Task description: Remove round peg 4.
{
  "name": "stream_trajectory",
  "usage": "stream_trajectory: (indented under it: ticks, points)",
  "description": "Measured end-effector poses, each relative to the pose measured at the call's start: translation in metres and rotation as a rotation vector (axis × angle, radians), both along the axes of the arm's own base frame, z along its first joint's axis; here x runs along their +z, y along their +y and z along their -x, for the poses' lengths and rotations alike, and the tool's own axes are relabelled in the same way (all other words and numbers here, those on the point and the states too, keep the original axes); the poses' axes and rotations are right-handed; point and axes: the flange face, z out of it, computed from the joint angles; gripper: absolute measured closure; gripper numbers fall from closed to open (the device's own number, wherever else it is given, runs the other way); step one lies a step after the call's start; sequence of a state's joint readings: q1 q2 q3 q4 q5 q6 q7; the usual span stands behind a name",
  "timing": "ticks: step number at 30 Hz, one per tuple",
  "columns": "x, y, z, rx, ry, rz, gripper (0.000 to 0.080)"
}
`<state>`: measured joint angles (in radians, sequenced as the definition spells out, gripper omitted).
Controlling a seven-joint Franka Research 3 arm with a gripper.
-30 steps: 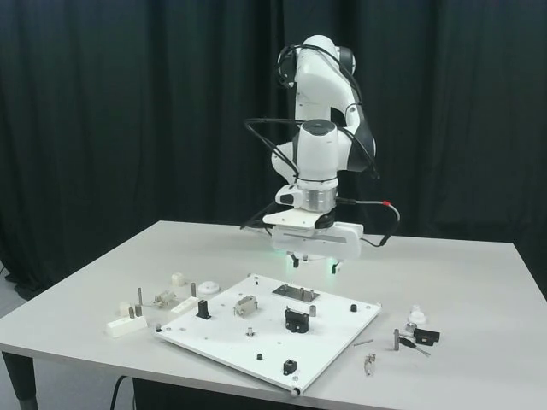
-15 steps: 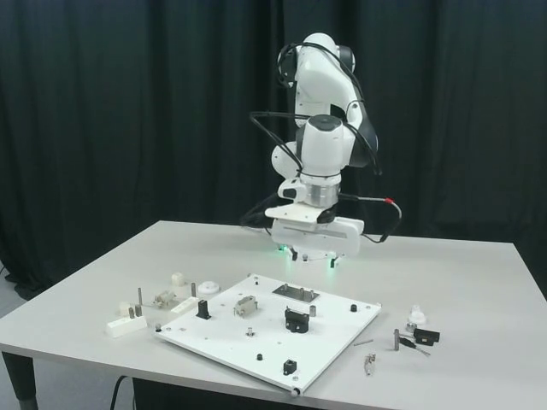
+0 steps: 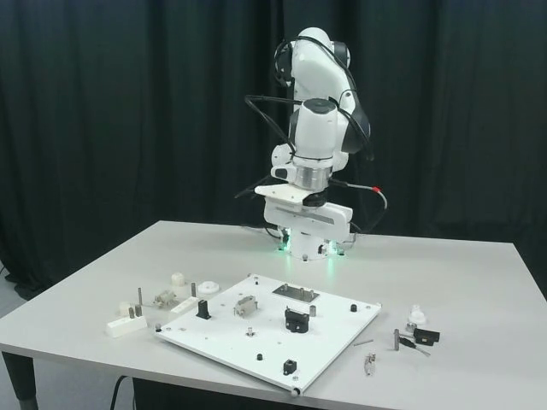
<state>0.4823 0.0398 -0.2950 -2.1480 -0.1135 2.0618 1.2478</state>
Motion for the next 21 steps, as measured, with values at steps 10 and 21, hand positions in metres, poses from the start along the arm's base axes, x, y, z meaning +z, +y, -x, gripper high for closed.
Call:
stream_trajectory:
  ticks: [10, 21]
  points:
    - [-0.014, -0.005, 0.014, -0.037, -0.066, -0.047, 0.0003]
    - [-0.048, -0.007, 0.025, -0.051, -0.135, -0.075, 0.0003]
